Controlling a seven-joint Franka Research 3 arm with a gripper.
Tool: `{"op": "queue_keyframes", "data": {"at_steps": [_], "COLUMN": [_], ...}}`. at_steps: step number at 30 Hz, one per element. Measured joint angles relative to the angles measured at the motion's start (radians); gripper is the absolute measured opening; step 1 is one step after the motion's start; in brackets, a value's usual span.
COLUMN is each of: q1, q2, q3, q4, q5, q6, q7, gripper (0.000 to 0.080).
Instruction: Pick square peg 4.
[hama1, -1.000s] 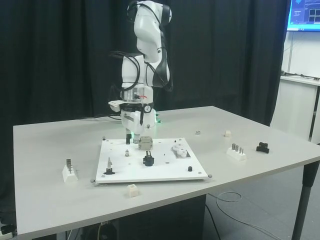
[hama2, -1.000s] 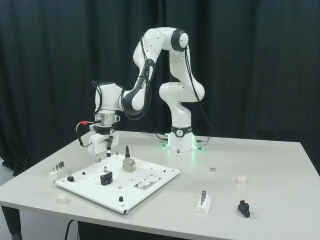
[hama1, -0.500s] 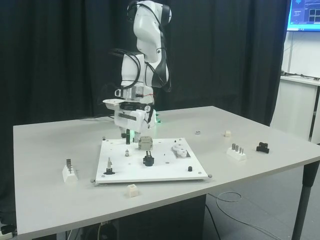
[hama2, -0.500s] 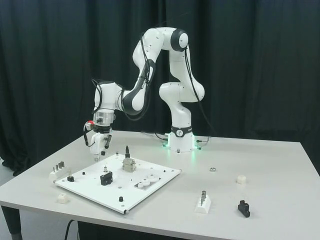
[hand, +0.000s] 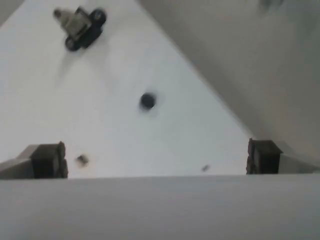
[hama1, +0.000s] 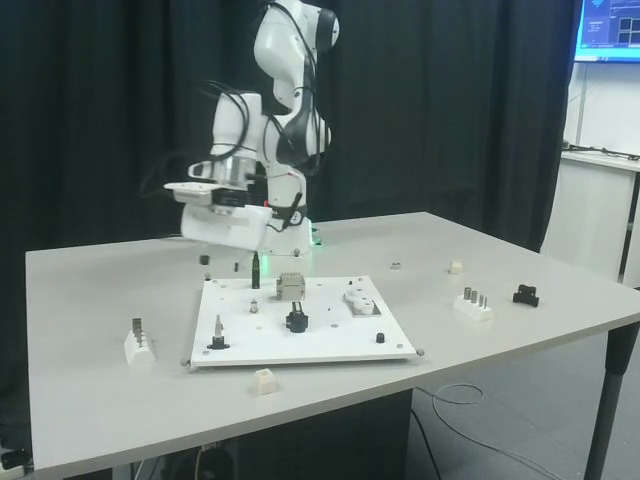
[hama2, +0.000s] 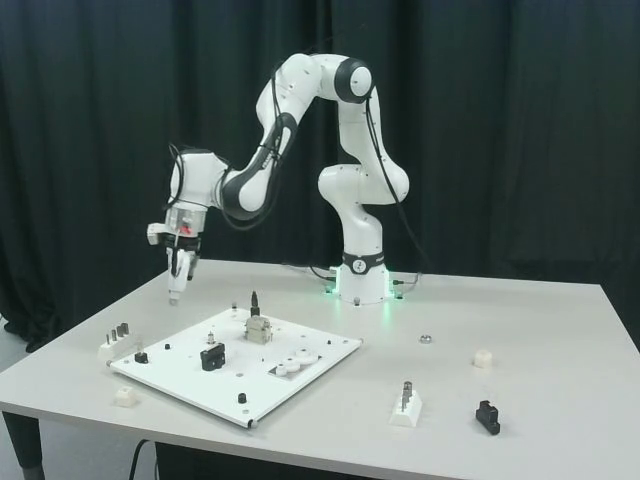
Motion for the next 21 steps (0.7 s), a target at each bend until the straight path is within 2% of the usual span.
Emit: {"op": "queue_keyframes", "data": {"at_steps": [4,8,14,21], "q1": [-0.008,-0.029,-0.075,-0.123], "q2": [0.0,0.004,0.026,0.081], "q3": [-0.03,-0.046,-0.048,-0.048], "q4": [0.019,0.043,0.089,0.151], "q5": [0.001,0.001,0.002,0.014], "q6": [-0.02,-0.044,-0.088,-0.132], "q7": [-0.12,-0.237,-0.511,-0.786], "gripper": [0.08,0.08,0.08,0.08]}}
